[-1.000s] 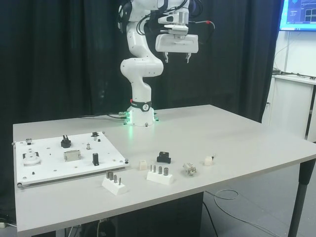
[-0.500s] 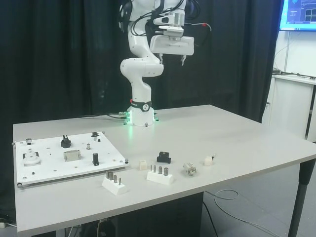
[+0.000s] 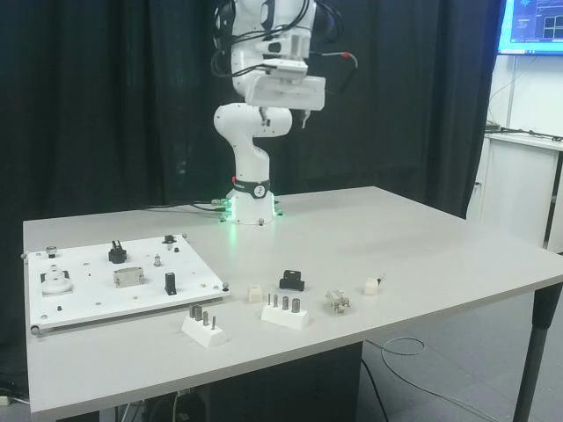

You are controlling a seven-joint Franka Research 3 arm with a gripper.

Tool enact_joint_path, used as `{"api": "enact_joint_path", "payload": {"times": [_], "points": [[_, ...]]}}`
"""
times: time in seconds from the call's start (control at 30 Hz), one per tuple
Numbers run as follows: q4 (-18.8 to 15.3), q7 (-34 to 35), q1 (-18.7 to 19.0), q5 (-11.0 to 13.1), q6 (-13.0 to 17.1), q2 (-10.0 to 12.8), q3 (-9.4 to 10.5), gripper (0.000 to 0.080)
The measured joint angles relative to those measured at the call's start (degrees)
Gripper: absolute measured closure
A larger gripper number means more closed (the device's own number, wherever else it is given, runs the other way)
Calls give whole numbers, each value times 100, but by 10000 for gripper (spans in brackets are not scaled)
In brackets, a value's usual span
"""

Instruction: Pick Ethernet.

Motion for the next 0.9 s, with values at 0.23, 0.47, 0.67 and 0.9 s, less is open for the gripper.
{"api": "enact_joint_path", "payload": {"times": [0.23, 0.47, 0.67, 0.9], "points": [[-21, -518, -211, -150, 15, 147, -234, 3], [-96, -923, -405, -223, 123, 275, -519, 3], [-239, -1278, -543, -280, 293, 345, -797, 3], [-409, -1688, -670, -342, 512, 416, -1136, 3]]}}
